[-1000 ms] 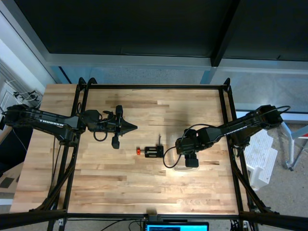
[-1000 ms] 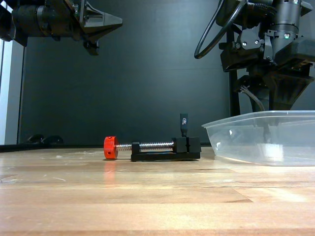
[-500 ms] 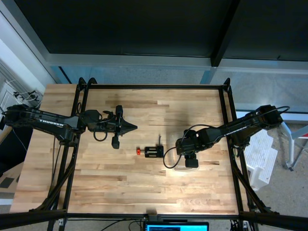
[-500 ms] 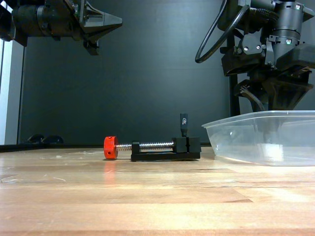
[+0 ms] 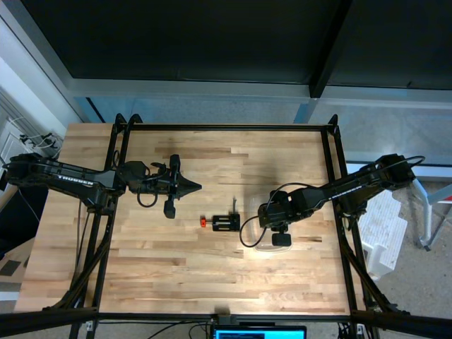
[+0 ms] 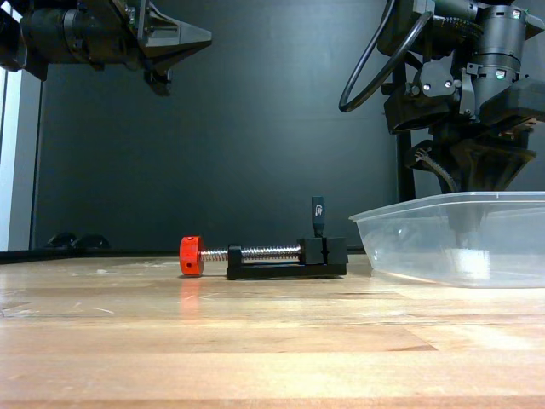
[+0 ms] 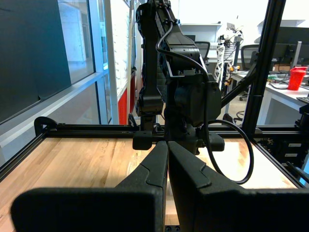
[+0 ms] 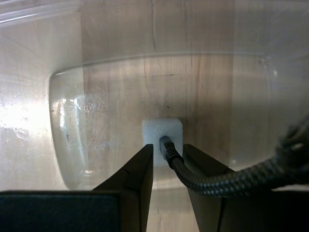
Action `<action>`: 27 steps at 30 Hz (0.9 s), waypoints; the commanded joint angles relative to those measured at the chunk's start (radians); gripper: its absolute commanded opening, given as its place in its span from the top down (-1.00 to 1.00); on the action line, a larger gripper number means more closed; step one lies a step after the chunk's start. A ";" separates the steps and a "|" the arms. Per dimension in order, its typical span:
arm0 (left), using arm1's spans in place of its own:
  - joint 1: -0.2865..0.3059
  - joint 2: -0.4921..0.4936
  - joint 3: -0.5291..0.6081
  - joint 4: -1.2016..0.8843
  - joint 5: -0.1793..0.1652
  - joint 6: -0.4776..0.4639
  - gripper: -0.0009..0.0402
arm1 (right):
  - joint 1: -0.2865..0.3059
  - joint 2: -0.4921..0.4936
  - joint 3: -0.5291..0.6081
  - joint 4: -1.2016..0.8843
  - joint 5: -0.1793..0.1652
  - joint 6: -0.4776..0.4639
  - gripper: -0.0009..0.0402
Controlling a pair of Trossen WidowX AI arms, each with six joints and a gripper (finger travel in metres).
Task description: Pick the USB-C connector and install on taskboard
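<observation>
The USB-C connector point(image 8: 165, 144) is a small dark piece on the end of a braided cable point(image 8: 217, 181), standing in a white foam square point(image 8: 162, 130) on the floor of the clear plastic tray point(image 8: 63, 121). My right gripper point(image 8: 168, 153) reaches down into the tray, open, with one finger on each side of the connector. The taskboard point(image 5: 224, 223), a black block with a red-orange knob point(image 6: 192, 256) and an upright pin point(image 6: 317, 213), lies left of the tray point(image 6: 443, 247). My left gripper point(image 5: 194, 187) hangs shut, high above the table's left half.
The tray's walls point(image 5: 263, 245) surround the right gripper point(image 5: 280, 239). A black frame point(image 5: 226, 128) runs along the table's far and side edges. Bare wood lies in front of the taskboard point(image 6: 285, 260).
The right arm has shifted very slightly over the tray. The left arm, the taskboard and the tray have not moved.
</observation>
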 commanded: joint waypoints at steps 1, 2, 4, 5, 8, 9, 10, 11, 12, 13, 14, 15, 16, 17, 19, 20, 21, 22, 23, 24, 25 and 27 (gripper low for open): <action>0.000 0.000 0.000 0.000 0.000 0.000 0.96 | 0.000 0.000 0.000 0.002 0.000 0.000 0.65; 0.000 0.000 0.000 0.000 0.000 0.000 0.96 | 0.000 0.000 0.000 0.002 0.000 0.000 0.67; 0.000 0.000 0.000 0.000 0.000 0.000 0.96 | 0.000 0.000 0.000 0.003 0.000 0.001 0.71; 0.000 0.000 0.000 0.000 0.000 0.000 0.96 | 0.000 0.000 0.000 0.003 0.000 0.001 0.74; 0.000 0.000 0.000 0.000 0.000 0.000 0.96 | 0.000 0.000 0.000 0.003 0.000 0.001 0.84; 0.000 0.000 0.000 0.000 0.000 0.000 0.96 | 0.000 0.000 0.000 0.003 0.000 0.001 0.87; 0.000 0.000 0.000 0.000 0.000 0.000 0.96 | 0.000 0.000 0.000 0.003 0.000 0.001 0.91; 0.000 0.000 0.000 0.000 0.000 0.000 0.96 | 0.000 0.000 0.000 0.003 0.000 0.001 0.94; 0.000 0.000 0.000 0.000 0.000 0.000 0.96 | 0.000 0.000 0.000 0.003 0.000 0.001 0.97; 0.000 0.000 0.000 0.000 0.000 0.000 0.96 | 0.000 0.000 0.000 0.002 0.000 0.001 0.96; 0.000 0.000 0.000 0.000 0.000 0.000 0.96 | 0.000 0.000 0.000 0.002 0.000 0.001 0.94; 0.000 0.000 0.000 0.000 0.000 0.000 0.96 | 0.000 0.000 0.000 0.002 0.001 0.001 0.94; 0.000 0.000 0.000 0.000 0.000 0.000 0.96 | 0.000 0.000 0.000 0.002 0.001 0.001 0.94; 0.000 0.000 0.000 0.000 0.000 0.000 0.96 | 0.000 0.000 0.000 0.002 0.001 0.001 0.95; 0.000 0.000 0.000 0.000 0.000 0.000 0.96 | 0.000 0.000 0.000 0.002 0.000 0.001 0.96; 0.000 0.000 0.000 0.000 0.000 0.000 0.96 | 0.000 -0.001 0.000 0.002 0.001 0.001 0.95; 0.000 0.000 0.000 0.000 0.000 0.000 0.96 | 0.000 -0.002 0.001 0.002 0.001 0.001 0.95; 0.000 0.000 0.000 0.000 0.000 0.000 0.96 | 0.000 -0.003 0.001 0.002 0.001 0.000 0.96; 0.000 0.000 0.000 0.000 0.000 0.000 0.96 | 0.000 -0.007 0.001 0.000 0.001 0.000 0.96; 0.000 0.000 0.000 0.000 0.000 0.000 0.96 | 0.000 -0.009 0.001 0.001 0.001 0.000 0.96; 0.000 0.000 0.000 0.000 0.000 0.000 0.96 | 0.000 -0.013 0.001 0.000 0.001 0.000 0.96; 0.000 0.000 0.000 0.000 0.000 0.000 0.96 | 0.000 -0.022 0.001 -0.003 0.002 0.000 0.96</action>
